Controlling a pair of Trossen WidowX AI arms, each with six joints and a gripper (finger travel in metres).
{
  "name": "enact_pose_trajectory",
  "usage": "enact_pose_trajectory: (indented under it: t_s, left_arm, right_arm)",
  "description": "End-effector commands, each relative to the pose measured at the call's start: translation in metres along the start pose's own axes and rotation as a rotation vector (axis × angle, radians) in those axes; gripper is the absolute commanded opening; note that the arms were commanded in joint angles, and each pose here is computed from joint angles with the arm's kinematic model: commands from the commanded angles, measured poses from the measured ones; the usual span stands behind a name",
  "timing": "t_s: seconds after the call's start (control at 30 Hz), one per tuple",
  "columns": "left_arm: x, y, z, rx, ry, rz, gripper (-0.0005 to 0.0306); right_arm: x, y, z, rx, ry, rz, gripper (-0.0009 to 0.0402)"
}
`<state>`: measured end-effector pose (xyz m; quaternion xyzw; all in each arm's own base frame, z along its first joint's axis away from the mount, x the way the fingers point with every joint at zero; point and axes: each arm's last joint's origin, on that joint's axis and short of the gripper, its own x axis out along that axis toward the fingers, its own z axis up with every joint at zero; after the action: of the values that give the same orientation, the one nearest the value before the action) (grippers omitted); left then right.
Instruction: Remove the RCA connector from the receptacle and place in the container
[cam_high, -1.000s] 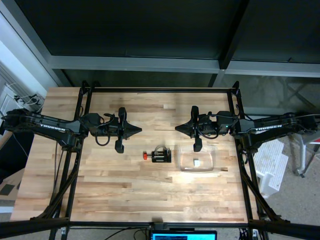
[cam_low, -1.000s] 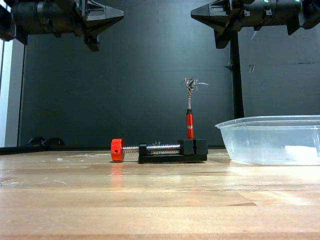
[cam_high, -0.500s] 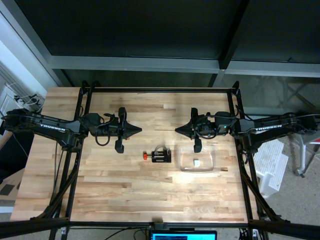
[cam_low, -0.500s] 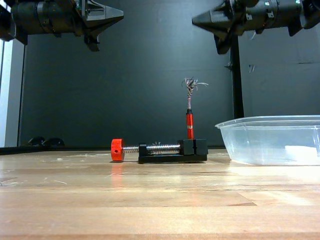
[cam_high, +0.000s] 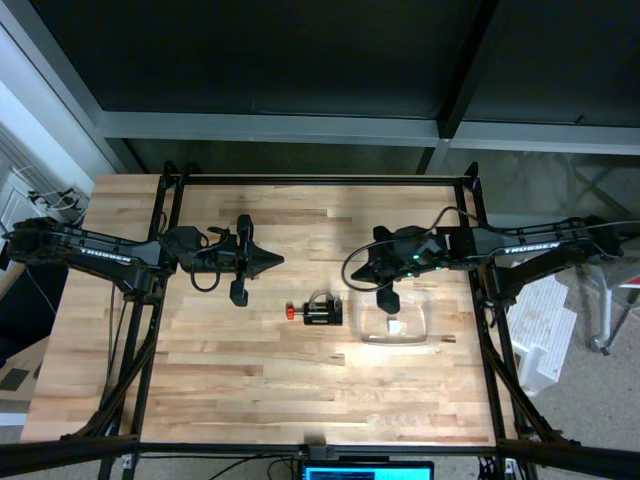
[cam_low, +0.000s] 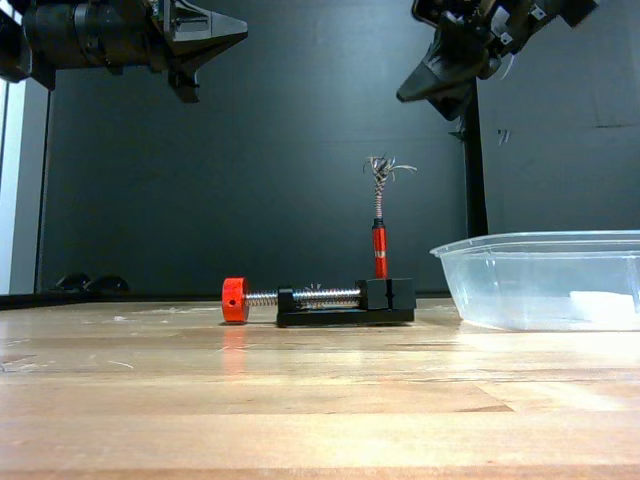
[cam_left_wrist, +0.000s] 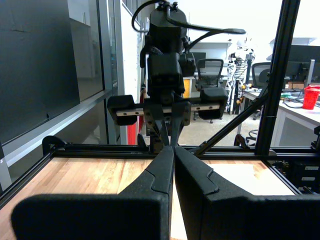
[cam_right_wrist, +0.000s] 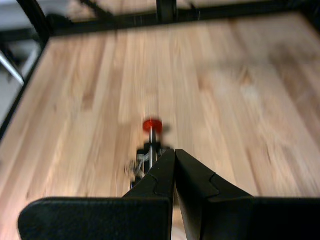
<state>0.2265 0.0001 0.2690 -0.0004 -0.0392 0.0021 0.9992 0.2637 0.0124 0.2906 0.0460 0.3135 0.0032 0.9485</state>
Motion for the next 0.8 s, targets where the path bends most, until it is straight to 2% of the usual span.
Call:
enact_pose_trajectory:
  t_s: [0.03, 0.3, 0.37, 0.43, 0.57, 0.8]
  left_arm:
    - [0.0, 0.0, 0.0, 0.0, 0.0, 0.0, 0.0]
    - [0.0, 0.0, 0.0, 0.0, 0.0, 0.0, 0.0]
    - [0.0, 0.0, 0.0, 0.0, 0.0, 0.0, 0.0]
    - [0.0, 0.0, 0.0, 0.0, 0.0, 0.0, 0.0]
    - [0.0, 0.0, 0.0, 0.0, 0.0, 0.0, 0.0]
    - [0.0, 0.0, 0.0, 0.0, 0.0, 0.0, 0.0]
  right_arm:
    - [0.008, 0.003, 0.004, -0.022, 0.123, -0.01, 0.0]
    - [0.024, 0.011, 0.011, -0.038, 0.338, -0.021, 0.0004]
    - [0.029, 0.013, 0.013, -0.031, 0.364, -0.045, 0.0012]
    - [0.033, 0.016, 0.013, -0.035, 0.389, -0.048, 0.0022]
    - [0.044, 0.021, 0.015, -0.046, 0.427, -0.092, 0.0052]
    - [0.064, 0.031, 0.013, -0.056, 0.471, -0.085, 0.0116]
